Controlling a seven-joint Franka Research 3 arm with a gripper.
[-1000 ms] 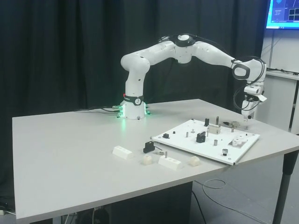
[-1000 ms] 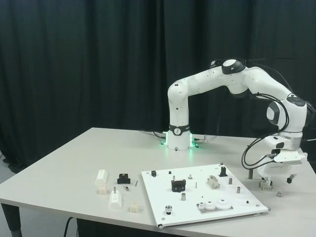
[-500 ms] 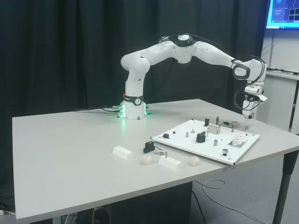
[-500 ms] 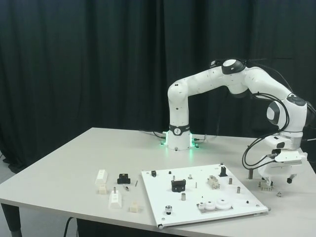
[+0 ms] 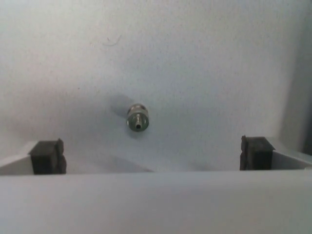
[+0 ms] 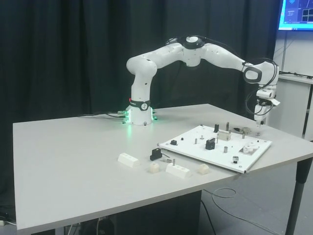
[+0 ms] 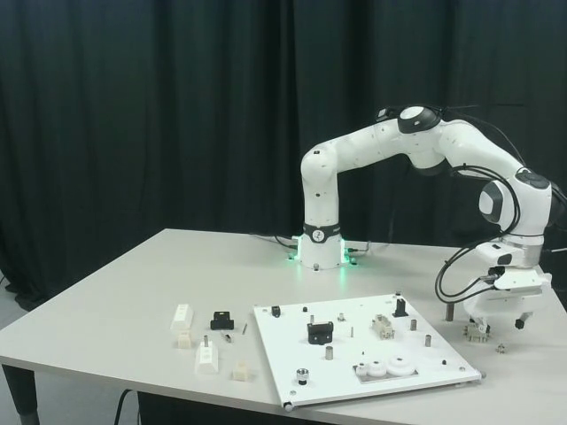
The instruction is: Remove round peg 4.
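Observation:
A small round metal peg [image 5: 137,117] stands alone on the grey table, seen end-on in the wrist view. My gripper [image 5: 151,155] hangs above it, open, with its black fingertips [image 5: 47,157] far apart and nothing between them. In the second room view the gripper [image 7: 499,324] hovers off the right side of the white board [image 7: 345,376], just above the small peg [image 7: 501,347] on the table. The first room view shows the gripper [image 6: 259,116] beyond the board's far right corner.
The board carries several pegs, black blocks and white gears [image 7: 390,367]. A small toothed part [image 7: 476,331] and an upright pin [image 7: 449,312] sit on the table by the gripper. White blocks [image 7: 182,318] and a black piece [image 7: 221,320] lie left of the board.
The wrist has risen a little above the table in the first room view. The peg and the other parts stay where they were.

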